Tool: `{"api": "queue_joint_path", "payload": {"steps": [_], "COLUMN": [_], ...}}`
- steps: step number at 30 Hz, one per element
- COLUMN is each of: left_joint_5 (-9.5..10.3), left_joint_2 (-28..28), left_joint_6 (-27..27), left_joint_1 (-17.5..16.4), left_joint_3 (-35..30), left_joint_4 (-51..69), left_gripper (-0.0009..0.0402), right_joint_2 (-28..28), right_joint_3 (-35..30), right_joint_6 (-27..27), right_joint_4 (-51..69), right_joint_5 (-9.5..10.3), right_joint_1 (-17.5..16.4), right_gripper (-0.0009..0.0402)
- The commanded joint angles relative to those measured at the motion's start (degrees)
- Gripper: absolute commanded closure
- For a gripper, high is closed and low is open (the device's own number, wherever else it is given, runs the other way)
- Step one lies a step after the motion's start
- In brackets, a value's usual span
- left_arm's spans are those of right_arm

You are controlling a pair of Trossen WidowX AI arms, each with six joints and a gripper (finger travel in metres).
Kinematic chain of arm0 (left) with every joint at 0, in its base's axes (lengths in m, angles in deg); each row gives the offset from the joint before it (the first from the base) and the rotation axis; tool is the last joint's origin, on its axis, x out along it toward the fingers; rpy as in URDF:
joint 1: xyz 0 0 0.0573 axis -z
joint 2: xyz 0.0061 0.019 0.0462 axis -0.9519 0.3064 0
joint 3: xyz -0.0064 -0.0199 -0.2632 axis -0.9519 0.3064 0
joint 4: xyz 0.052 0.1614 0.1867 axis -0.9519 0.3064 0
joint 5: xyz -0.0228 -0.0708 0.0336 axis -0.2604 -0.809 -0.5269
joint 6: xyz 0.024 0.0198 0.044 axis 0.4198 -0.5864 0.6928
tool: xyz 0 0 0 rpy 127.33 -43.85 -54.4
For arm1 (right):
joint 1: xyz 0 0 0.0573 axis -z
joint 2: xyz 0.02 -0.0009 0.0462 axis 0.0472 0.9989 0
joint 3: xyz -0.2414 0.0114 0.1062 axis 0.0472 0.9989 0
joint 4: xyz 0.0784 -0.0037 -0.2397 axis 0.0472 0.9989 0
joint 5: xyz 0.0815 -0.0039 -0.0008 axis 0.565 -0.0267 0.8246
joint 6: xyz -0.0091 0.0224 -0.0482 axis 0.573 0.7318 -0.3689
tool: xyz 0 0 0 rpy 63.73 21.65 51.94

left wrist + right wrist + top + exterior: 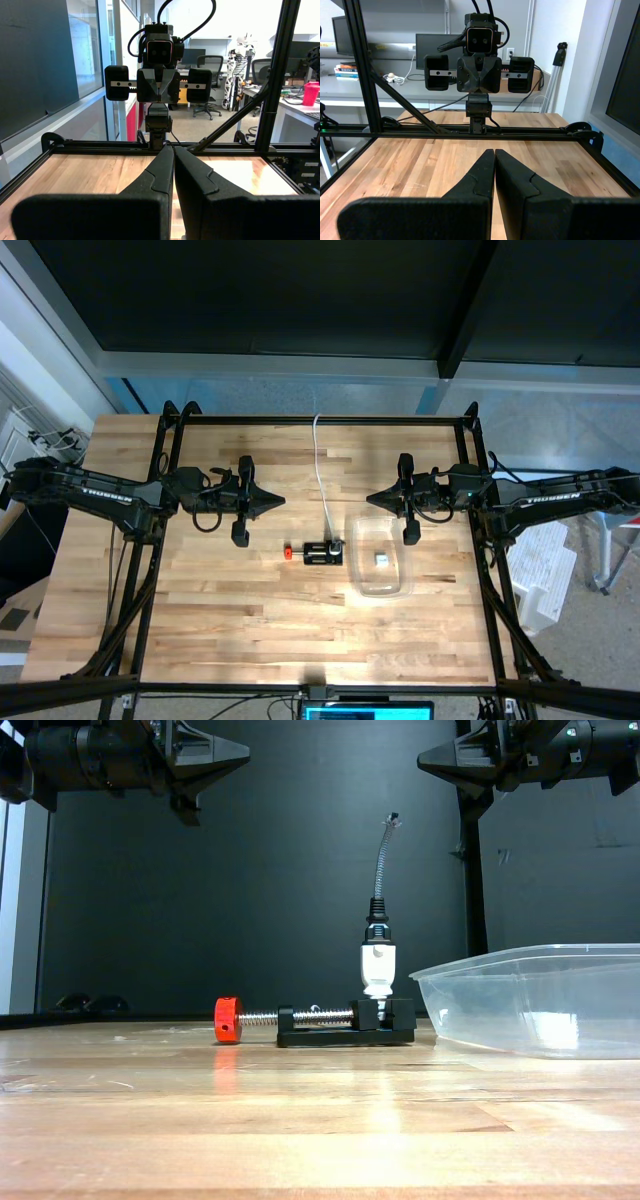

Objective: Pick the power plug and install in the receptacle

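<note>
The left claw [281, 502] hangs high over the left half of the wooden desk [200, 620]. Its 2 fingers are clenched together with nothing between them, as the left wrist view [173, 151] shows. The right claw [369, 500] faces it from the right side at the same height. It is also clenched and empty [495, 153].

Both claws are well apart from the black clamp block [345, 1025], which lies on the desk between them with its red knob [228, 1020] pointing left. The white receptacle [378, 968] stands upright in the clamp. The power plug [376, 918] sits directly on top of it, touching, with its thin wire tail [380, 860] rising above. A white cable [320, 465] runs from the clamp toward the far edge.

Just right of the clamp sits a clear plastic tray [358, 575] holding 1 small white square piece [381, 559].
</note>
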Motion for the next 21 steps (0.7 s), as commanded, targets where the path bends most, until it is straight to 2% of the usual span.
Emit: {"api": "queue_joint_path", "payload": {"steps": [1,21], "left_joint_5": [0.00,0.00], "left_joint_2": [0.0,0.0], "left_joint_6": [0.0,0.0], "left_joint_1": [0.0,0.0], "left_joint_3": [0.0,0.0], "left_joint_4": [0.0,0.0], "left_gripper": [0.0393,0.0393], "right_joint_2": [0.0,0.0], "right_joint_3": [0.0,0.0], "right_joint_6": [0.0,0.0], "right_joint_4": [0.0,0.0], "right_joint_5": [0.00,-0.02], "right_joint_1": [0.0,0.0], "right_gripper": [0.0393,0.0393]}}
